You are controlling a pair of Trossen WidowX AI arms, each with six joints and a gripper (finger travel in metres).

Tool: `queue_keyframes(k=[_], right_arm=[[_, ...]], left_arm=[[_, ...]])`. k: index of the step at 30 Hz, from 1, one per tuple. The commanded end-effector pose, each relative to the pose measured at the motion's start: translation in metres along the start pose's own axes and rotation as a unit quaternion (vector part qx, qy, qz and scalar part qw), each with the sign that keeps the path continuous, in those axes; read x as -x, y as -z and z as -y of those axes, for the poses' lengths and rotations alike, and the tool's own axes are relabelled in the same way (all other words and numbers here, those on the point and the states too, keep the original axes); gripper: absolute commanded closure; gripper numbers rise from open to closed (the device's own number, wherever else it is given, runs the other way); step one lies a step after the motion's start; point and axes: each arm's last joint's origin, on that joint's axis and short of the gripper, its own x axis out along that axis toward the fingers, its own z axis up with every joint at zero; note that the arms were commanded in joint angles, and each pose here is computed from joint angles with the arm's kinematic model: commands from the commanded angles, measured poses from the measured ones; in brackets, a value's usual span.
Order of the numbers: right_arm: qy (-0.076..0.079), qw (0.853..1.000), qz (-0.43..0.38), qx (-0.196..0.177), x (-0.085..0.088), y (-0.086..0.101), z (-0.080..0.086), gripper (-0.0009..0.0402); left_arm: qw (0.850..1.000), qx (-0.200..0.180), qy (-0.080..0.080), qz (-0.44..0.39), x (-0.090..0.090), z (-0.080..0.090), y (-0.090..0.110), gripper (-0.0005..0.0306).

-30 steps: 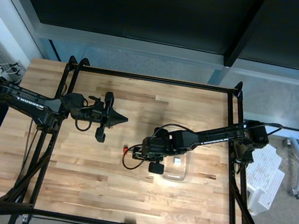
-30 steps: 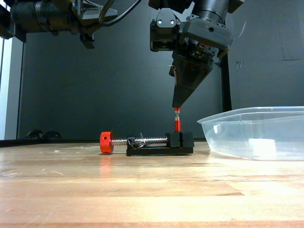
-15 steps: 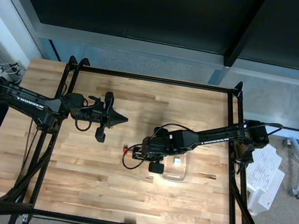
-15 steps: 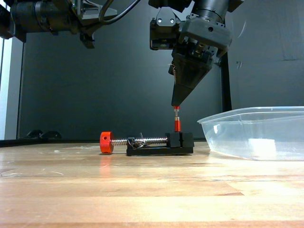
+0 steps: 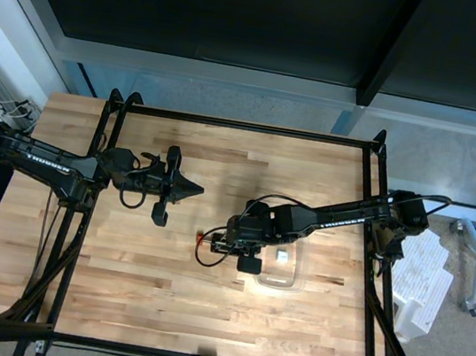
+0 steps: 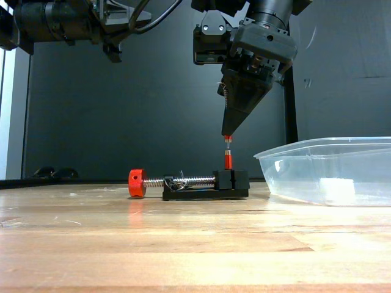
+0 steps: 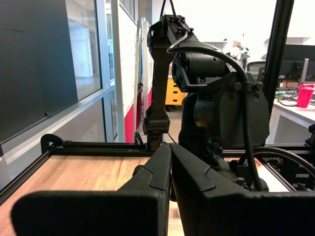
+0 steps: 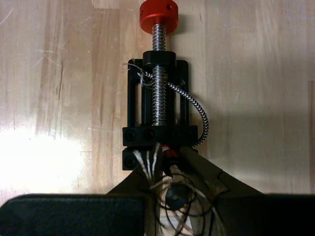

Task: Pick the RCA connector and install on taskboard

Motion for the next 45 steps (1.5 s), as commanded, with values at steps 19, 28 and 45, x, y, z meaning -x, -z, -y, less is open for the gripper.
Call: queue_keyframes(k=[19, 28, 45], right_arm=[[-0.002, 1.0, 0.005, -0.002, -0.01, 0.006, 0.0, 0.0393], [0.0, 1.0, 0.007, -0.006, -0.013, 0.006, 0.003, 0.0393], [0.001, 1.0, 0.005, -0.009, -0.021, 0.013, 0.005, 0.0393]], left_arm=[[1.0, 0.0, 0.0, 0.0, 0.0, 0.0, 0.0, 0.03], [1.0, 0.0, 0.0, 0.0, 0.0, 0.0, 0.0, 0.03], [1.0, 0.0, 0.0, 0.0, 0.0, 0.0, 0.0, 0.03]])
